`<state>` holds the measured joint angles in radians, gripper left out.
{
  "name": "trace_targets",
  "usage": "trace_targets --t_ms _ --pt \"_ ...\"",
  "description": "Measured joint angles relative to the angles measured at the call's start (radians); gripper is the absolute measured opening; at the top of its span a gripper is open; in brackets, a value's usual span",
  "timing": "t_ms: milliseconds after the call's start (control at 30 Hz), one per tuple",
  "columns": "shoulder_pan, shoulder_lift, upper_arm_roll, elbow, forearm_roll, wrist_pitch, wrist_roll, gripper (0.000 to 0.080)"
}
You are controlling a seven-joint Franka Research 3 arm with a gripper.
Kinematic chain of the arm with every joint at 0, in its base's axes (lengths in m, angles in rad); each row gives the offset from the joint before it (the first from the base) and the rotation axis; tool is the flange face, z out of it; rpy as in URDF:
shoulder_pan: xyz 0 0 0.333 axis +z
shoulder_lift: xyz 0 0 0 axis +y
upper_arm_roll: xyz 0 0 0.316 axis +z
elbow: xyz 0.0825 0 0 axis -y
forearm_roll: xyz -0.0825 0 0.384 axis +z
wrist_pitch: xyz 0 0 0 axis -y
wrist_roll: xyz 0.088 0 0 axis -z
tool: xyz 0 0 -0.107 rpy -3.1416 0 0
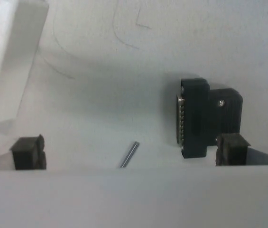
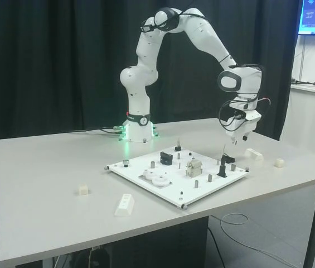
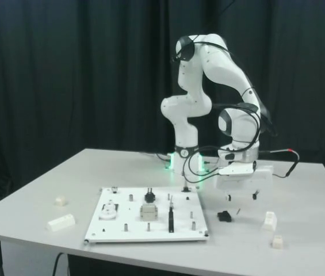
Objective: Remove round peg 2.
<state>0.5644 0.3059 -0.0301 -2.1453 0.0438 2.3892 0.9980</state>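
claw, fingers apart and empty above a thin peg lying loose on the grey worktop, could roll it aside if it closes off-centre.

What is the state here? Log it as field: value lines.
end effector: open, above the table, off the board
peg: thin, lying flat on the table under the end effector, not gripped
connector: black, on the table near the peg, apart from it
block: white, with holes, on the table
task: peg appears out and released
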Motion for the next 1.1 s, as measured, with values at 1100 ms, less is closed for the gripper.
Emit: trace_targets --t_ms 1100 --pt "-0.053 0.008 -0.134 0.063 -0.077 -0.125 -0.193 0.08"
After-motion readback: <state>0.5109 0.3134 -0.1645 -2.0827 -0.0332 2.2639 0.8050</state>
